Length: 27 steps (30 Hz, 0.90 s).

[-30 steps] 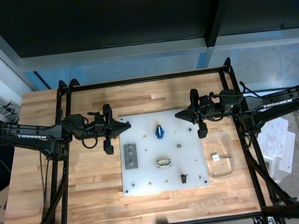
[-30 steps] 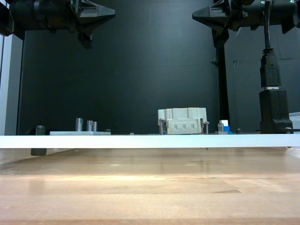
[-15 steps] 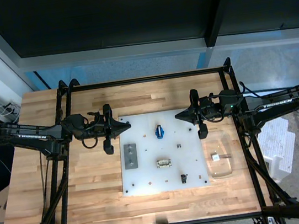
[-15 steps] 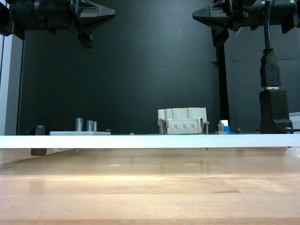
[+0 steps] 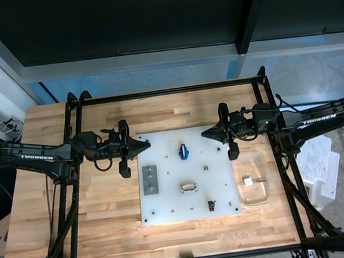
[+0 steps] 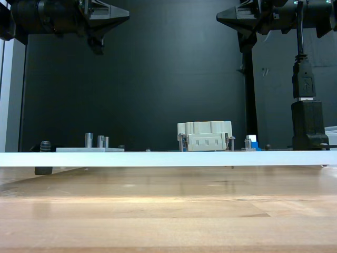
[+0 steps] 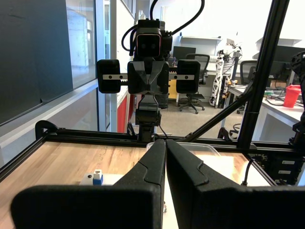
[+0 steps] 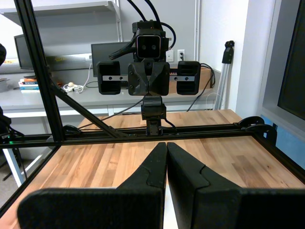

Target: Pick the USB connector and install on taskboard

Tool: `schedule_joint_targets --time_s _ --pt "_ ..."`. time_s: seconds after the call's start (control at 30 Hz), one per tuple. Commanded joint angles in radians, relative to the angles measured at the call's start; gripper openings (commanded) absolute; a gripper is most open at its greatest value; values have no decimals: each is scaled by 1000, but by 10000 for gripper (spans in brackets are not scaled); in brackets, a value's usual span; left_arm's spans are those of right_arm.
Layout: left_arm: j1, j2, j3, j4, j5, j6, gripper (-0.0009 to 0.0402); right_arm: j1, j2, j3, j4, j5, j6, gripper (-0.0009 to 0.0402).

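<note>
Arms: 2. Grippers: 2. The left gripper [image 5: 147, 144] is over the far-left part of the board, the right gripper [image 5: 203, 134] over the far-right part, both w/ fingers together.

Taskboard [image 5: 169, 203]: 1. On it:
- 1 grey block [image 5: 150, 178]
- 1 blue part [image 5: 183, 151]
- 1 beige connector [image 5: 189, 188]
- 1 black socket [image 6: 309, 126]
- 1 USB connector [image 6: 304, 84], standing in that socket

Right of the board: 1 clear tray [image 5: 263, 194], w/ 1 small white block [image 5: 248, 181] inside.

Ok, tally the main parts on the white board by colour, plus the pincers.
Grey block: 1
Blue part: 1
Beige connector: 1
Black socket: 1
Pincers: 2, both shut: left pincer above the board's far left, right pincer above its far right
Total: 6
</note>
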Motion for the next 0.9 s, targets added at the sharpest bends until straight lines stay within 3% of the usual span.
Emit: schedule_joint_targets --time_s 0.03,0.9 --pt "0 0 0 0 0 0 0 0 0 0 0 1 1 0" --pt "0 0 0 0 0 0 0 0 0 -1 -25 0 1 0"
